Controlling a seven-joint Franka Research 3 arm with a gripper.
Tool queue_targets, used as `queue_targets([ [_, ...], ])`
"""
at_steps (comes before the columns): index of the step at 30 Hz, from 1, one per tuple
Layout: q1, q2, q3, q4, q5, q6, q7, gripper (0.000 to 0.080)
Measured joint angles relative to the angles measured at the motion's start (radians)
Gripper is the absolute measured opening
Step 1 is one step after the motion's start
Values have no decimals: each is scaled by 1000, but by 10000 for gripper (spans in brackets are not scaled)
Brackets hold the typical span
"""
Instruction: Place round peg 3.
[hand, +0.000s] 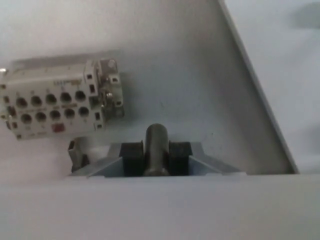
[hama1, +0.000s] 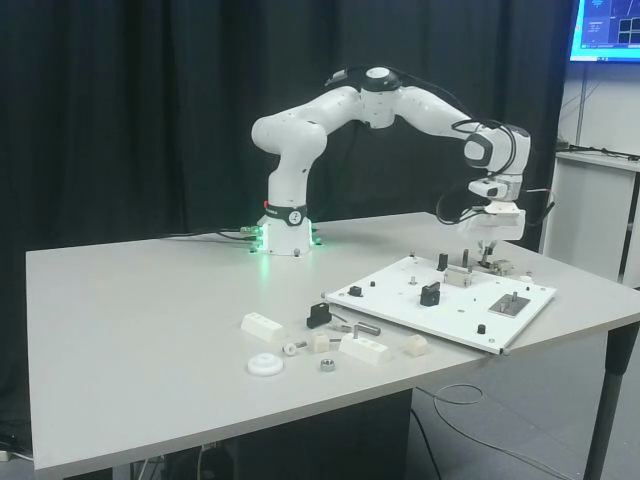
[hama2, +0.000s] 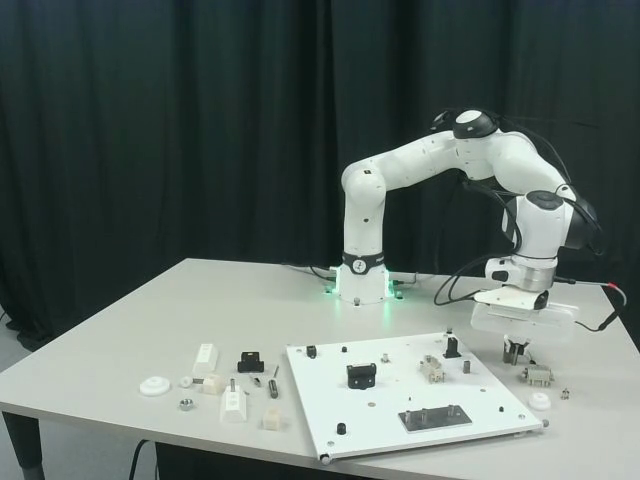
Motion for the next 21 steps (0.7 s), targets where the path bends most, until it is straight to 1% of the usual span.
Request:
queue_targets([
  [14, 51, 0, 4, -50, 53, 46, 19, 104],
  [21, 65, 0, 10, -66, 59, 74, 24, 104],
])
